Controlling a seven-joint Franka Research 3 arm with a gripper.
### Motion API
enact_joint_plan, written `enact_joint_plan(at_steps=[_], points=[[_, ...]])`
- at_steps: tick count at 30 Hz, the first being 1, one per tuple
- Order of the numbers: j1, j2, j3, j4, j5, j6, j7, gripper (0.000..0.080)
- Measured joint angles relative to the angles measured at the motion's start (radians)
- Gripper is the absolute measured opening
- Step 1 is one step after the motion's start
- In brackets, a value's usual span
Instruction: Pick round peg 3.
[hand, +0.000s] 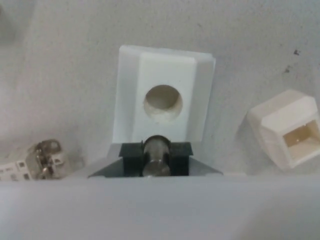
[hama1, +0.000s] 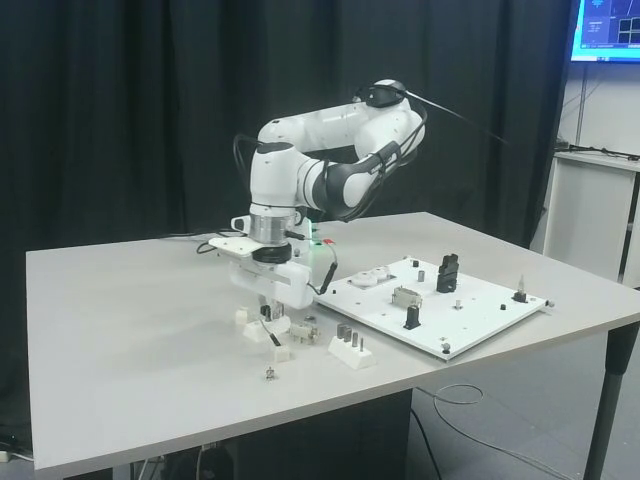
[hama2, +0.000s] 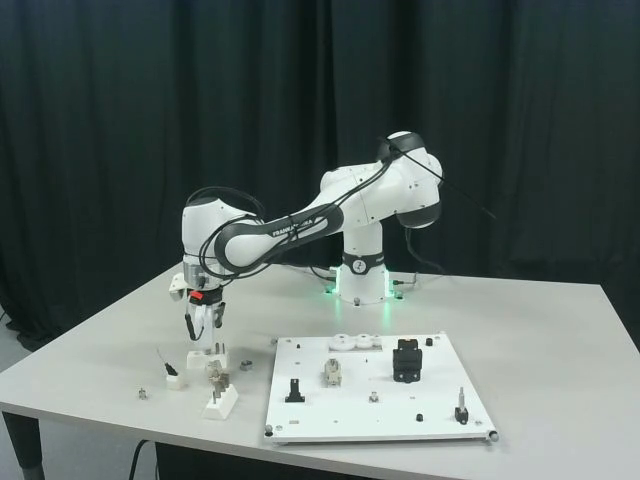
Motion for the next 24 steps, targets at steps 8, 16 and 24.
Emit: enact_joint_plan(at_steps=[8,16,24], points=[[0.005,-0.001,-0.006,0.001,0.001,0.000,0.007,0.0104],[0.017,-0.001,-0.055,-0.006,-0.016,-0.031,0.007,0.0104],[0.039,-0.005,-0.125,-0.011,-0.038,-0.096,0.002,0.0104]])
